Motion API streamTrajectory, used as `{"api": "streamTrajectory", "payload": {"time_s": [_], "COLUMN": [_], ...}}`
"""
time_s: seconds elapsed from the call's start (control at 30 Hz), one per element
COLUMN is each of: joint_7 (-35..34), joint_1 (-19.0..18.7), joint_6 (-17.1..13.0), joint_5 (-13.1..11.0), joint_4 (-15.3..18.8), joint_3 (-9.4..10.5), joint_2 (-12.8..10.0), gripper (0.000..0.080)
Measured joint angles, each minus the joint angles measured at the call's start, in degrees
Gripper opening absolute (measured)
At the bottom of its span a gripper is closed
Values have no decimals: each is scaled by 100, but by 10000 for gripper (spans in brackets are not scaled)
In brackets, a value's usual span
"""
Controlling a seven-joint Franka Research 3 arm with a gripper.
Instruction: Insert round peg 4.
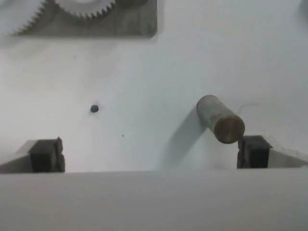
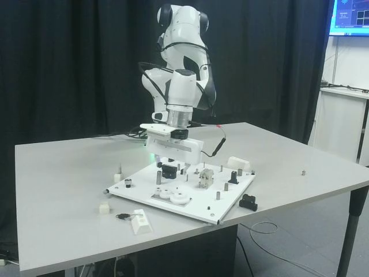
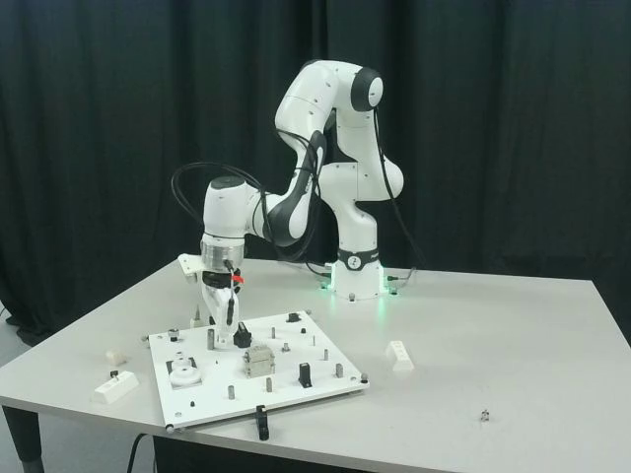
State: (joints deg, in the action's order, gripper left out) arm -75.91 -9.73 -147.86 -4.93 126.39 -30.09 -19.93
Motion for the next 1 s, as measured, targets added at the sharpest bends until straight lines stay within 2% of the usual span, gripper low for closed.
{"api": "streamTrajectory", "payload": {"time_s": [1.0], "joint_7": [0], "joint_1": [29], "joint_6": [-491], "joint_5": [0], "joint_4": [27], "joint_3": [32], "joint_2": [-319], "gripper": [800]}}
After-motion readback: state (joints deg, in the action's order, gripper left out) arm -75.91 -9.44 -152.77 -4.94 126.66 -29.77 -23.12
